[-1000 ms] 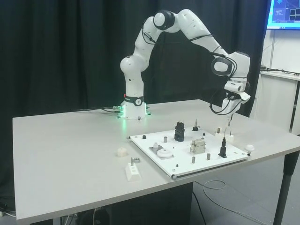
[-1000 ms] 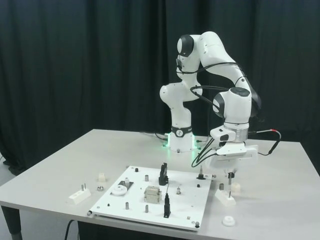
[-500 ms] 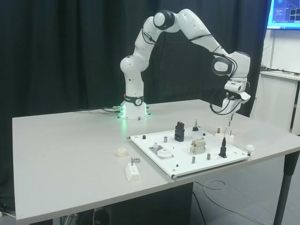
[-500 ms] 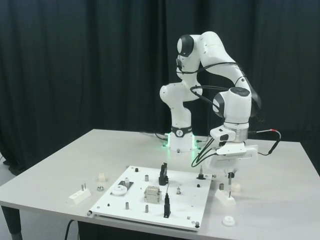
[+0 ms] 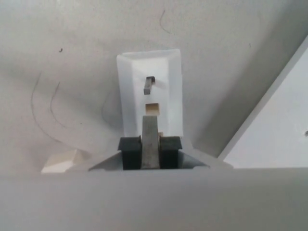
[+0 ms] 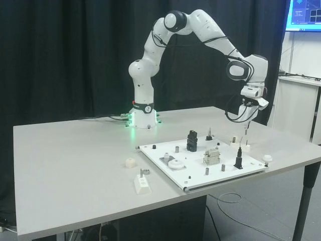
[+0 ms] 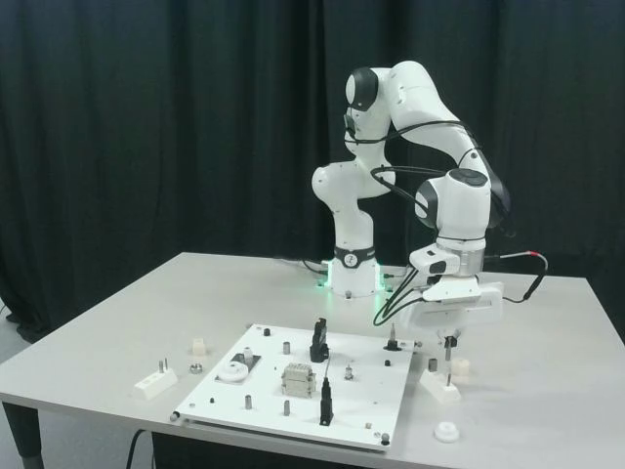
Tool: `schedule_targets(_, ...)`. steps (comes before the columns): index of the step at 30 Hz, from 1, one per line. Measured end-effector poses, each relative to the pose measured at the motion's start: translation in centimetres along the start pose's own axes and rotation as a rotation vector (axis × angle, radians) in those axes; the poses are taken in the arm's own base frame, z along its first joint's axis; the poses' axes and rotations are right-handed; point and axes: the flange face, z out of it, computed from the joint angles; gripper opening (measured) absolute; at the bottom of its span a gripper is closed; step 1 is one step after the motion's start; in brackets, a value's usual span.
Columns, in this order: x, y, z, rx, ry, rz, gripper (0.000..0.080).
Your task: Insert square peg 2.
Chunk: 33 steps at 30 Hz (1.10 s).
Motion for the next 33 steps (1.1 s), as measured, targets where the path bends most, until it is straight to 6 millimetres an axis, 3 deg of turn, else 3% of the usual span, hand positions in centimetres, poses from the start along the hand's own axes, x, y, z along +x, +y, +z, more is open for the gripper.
schedule_targets(12, 1.3, 1.5, -1.3, -0.013, 0.019, -0.169, 0.0074)
schedule_targets(33, 4.4, 8.1, -3.9, -0.044, -0.036, -0.471, 0.0074)
